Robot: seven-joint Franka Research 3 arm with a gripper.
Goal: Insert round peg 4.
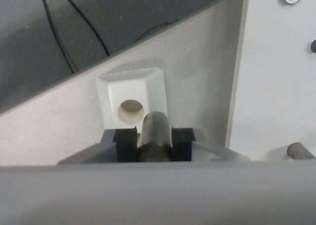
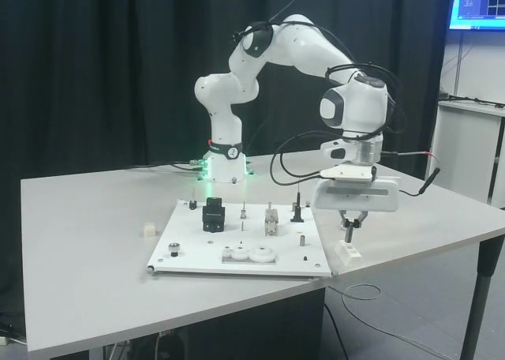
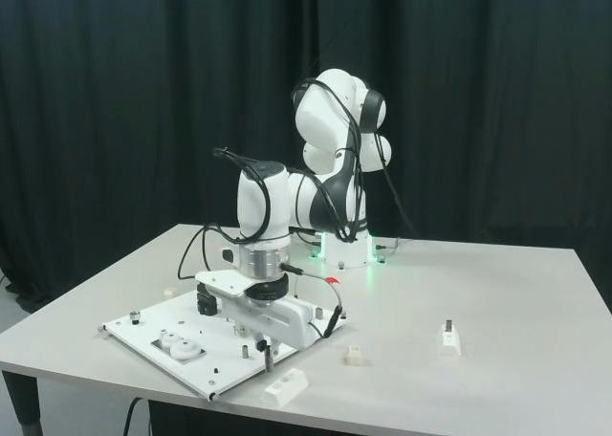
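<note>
- While the arm is reaching out past the board's edge, the round peg (image 1: 155, 133) is sitting pinched between the claw's (image 1: 154, 143) two black finger pads (image 1: 125, 142), its free end pointing downward beyond the fingertips.
- Directly below that free end, the white socket block (image 1: 132, 97) is lying on the grey table (image 1: 59, 131); the wrist view is showing the peg tip at the rim of the block's round hole (image 1: 130, 110), overlapping its edge rather than centred on it.
- Whether the peg tip is touching the block cannot be told; in the first room view the claw (image 2: 348, 228) is hanging just above the block (image 2: 347, 252), with the peg (image 2: 348, 234) appearing between them.
- In the second room view the claw (image 3: 265, 345) is likewise standing over the block (image 3: 285, 385), near the table's front edge.
- Just beside the claw, the white assembly board (image 2: 237, 241) is carrying several small fixtures, including a black one (image 2: 213, 216) and a row of white gears (image 2: 249, 255).
- Another upright peg (image 1: 297, 150) is standing on that board, close to the claw.
- Farther off, well apart from the claw, two more small white blocks (image 3: 355, 356) (image 3: 450, 339) are resting on the table.
- At the arm's base (image 2: 224, 169), green lights are glowing.
</note>
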